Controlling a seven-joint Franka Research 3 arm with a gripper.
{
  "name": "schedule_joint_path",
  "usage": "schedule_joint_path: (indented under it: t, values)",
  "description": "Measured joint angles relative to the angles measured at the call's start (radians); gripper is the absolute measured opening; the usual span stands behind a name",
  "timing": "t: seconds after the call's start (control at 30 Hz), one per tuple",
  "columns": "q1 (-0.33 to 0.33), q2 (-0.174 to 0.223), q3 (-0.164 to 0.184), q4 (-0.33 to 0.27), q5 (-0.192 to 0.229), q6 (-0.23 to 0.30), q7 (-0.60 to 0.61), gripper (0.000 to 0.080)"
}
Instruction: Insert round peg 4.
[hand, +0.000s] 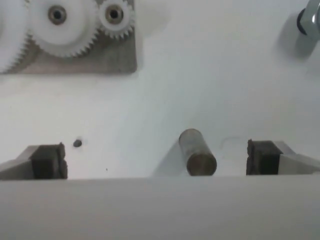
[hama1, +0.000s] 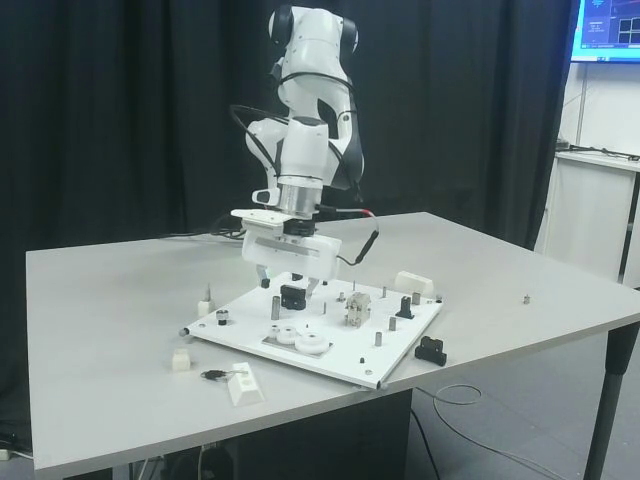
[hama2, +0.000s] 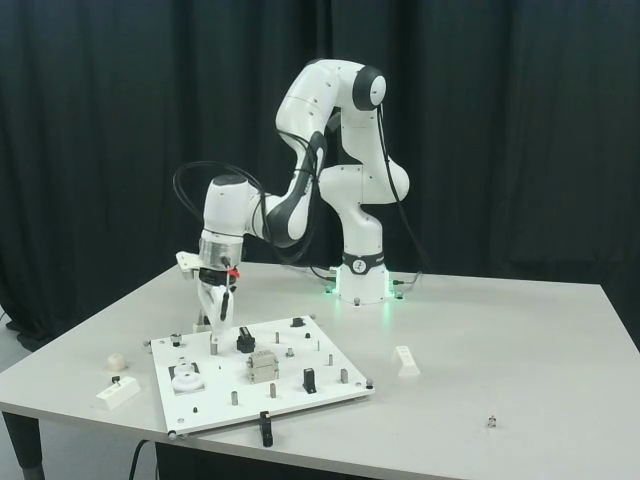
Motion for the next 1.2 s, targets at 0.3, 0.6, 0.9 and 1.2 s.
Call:
schedule_joint_path:
  t: [0.3, 0.6, 0.9, 1.2]
  values:
    - [0.0, 0.0, -0.002, 0.018, 0.0, -0.011, 0.0, 0.08]
    - [0.003, 0.0, -0.001, 0.032, 0.0, -0.028, 0.0, 0.08]
    - [0.004, 0.0, -0.001, 0.042, -0.003, -0.044, 0.0, 0.08]
    - [0.005, 0.0, -0.001, 0.051, -0.004, -0.051, 0.0, 0.08]
